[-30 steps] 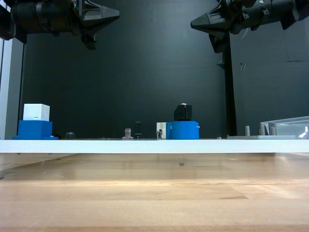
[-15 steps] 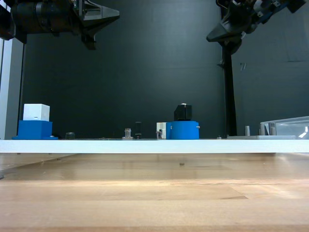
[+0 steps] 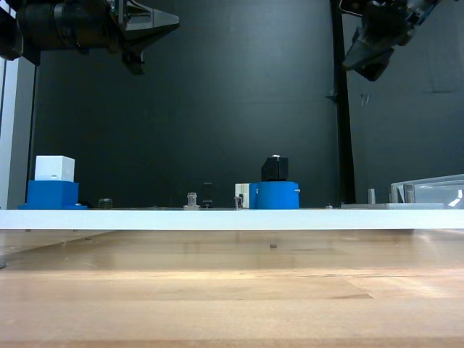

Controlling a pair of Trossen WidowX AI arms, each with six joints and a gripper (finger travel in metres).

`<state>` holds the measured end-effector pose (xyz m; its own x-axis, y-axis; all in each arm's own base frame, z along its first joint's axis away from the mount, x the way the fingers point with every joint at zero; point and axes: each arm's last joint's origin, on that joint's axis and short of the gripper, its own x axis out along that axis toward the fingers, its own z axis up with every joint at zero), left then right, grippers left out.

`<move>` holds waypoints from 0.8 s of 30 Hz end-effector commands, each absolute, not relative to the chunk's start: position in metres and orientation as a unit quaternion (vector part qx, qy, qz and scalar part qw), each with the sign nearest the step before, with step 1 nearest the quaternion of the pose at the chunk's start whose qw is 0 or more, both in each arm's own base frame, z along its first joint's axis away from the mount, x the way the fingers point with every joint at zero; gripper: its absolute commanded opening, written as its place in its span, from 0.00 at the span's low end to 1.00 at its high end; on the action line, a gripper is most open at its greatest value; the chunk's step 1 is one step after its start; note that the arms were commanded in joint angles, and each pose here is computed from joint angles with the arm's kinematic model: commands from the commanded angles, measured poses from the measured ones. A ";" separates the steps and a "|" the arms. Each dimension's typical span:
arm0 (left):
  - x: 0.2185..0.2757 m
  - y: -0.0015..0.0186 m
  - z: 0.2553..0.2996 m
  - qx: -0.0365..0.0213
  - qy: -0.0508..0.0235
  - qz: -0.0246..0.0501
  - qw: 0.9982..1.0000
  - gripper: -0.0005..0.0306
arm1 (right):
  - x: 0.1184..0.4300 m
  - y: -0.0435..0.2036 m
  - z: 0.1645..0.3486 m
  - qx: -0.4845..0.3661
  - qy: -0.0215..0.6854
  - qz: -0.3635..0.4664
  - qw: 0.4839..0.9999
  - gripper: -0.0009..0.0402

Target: Pick the 16mm cylinder and place it in the taskboard

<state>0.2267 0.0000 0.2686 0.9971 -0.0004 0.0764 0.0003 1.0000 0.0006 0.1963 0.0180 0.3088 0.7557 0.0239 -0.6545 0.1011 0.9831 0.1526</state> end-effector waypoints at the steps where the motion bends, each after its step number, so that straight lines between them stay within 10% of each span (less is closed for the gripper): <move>1: 0.2268 0.0000 0.2686 0.000 -0.038 0.000 0.999 0.02 | 0.193 0.021 0.308 0.097 0.375 -0.027 0.922 0.02; 24: 0.2268 0.0000 0.2686 0.000 -0.038 0.000 0.999 0.02 | 0.175 0.041 0.294 0.130 0.499 -0.041 0.856 0.02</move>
<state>0.2267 0.0000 0.2685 0.9971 0.0000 0.0760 0.0000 1.0000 0.0006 0.1768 0.0395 0.2952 0.5159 0.0584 -0.8546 0.1989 0.9622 0.1859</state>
